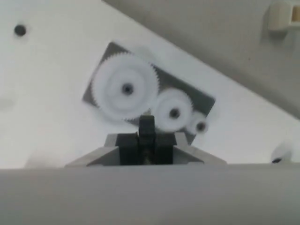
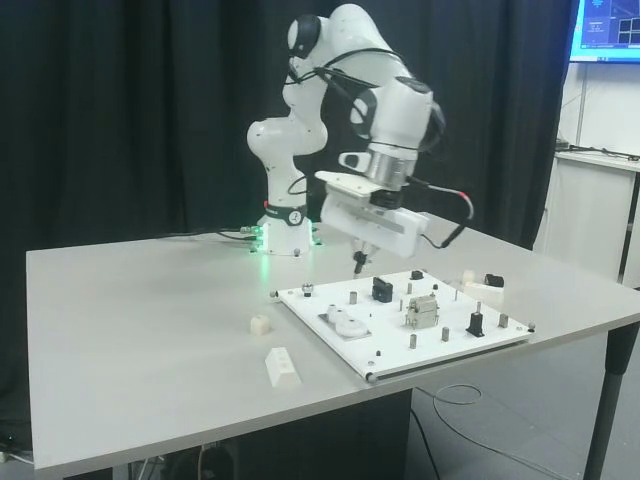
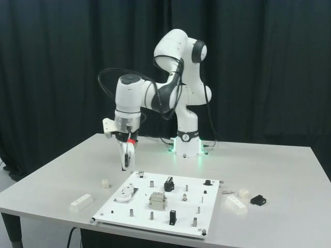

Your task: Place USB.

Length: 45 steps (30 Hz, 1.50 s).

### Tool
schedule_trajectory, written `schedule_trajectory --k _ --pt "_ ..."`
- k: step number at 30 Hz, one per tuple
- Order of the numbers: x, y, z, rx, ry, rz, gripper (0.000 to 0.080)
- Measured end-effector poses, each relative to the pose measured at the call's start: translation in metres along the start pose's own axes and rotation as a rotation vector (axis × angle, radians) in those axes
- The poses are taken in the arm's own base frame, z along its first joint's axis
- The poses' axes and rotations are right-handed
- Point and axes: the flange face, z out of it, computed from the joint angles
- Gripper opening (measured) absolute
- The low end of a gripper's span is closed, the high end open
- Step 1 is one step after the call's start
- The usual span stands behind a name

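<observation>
Hovering above white board [image 2: 400,345] w/ gears [image 1: 125,87], claw [image 1: 146,140] closed on black USB [image 1: 146,125].

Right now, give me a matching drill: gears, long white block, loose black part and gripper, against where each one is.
1 gears
2 long block
3 black part
4 gripper

A in the air
B on the table, gear side of the board
C on the board
D on the table, other side of the board

Pairs: 1-C, 2-B, 3-D, 4-A
</observation>
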Motion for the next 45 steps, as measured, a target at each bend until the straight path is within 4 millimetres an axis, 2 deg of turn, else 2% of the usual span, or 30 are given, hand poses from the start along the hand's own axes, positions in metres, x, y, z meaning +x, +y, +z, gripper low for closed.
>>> schedule_trajectory --k 6,16,33,39,45 --pt "0.028 0.004 0.010 0.033 -0.036 -0.040 0.0070" --pt "0.052 0.009 0.029 0.046 -0.039 -0.066 0.0070" --pt "0.107 0.015 0.060 0.105 -0.028 -0.075 0.0070" --pt "0.119 0.014 0.068 0.124 -0.020 -0.092 0.0070" --pt "0.123 0.014 0.076 0.139 -0.014 -0.097 0.0070"
